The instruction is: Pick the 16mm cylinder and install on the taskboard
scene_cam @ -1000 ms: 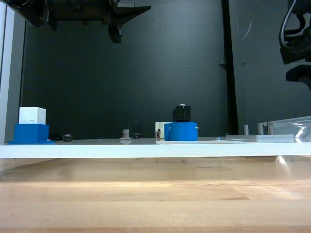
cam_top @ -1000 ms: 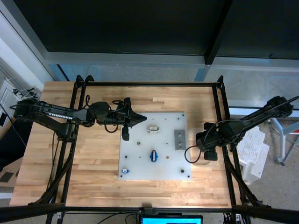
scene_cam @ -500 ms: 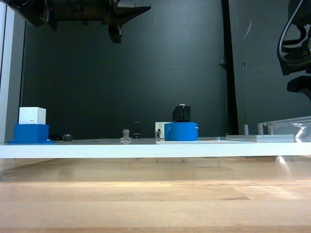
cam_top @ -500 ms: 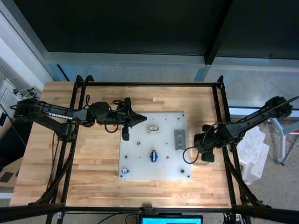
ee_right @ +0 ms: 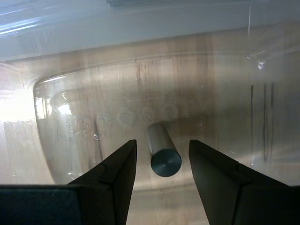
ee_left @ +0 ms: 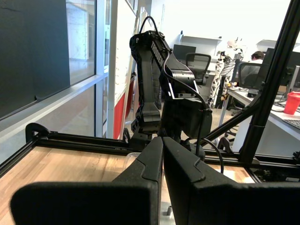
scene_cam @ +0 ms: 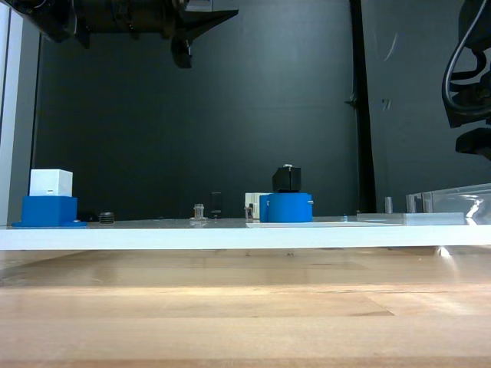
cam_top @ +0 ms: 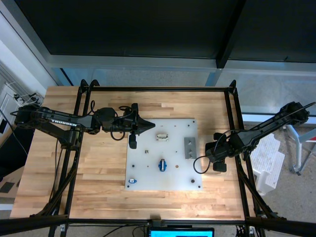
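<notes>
16mm cylinder (ee_right: 164, 157) lying on side in clear tray (ee_right: 70, 117), between spread fingers of right end effector (ee_right: 161, 142). Likely rigid, smooth, rolls; pinch curved sides mid-length. Left end effector (cam_top: 148, 125) clenched, empty, over taskboard (cam_top: 148, 170).

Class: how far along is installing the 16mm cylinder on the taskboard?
Done: the right gripper hovers in the clear tray, open fingers either side of the 16mm cylinder. In hand: nothing gripped yet. Remaining: grasp, lift, carry to the taskboard, insert. The left gripper hangs shut above the board's far-left part.
</notes>
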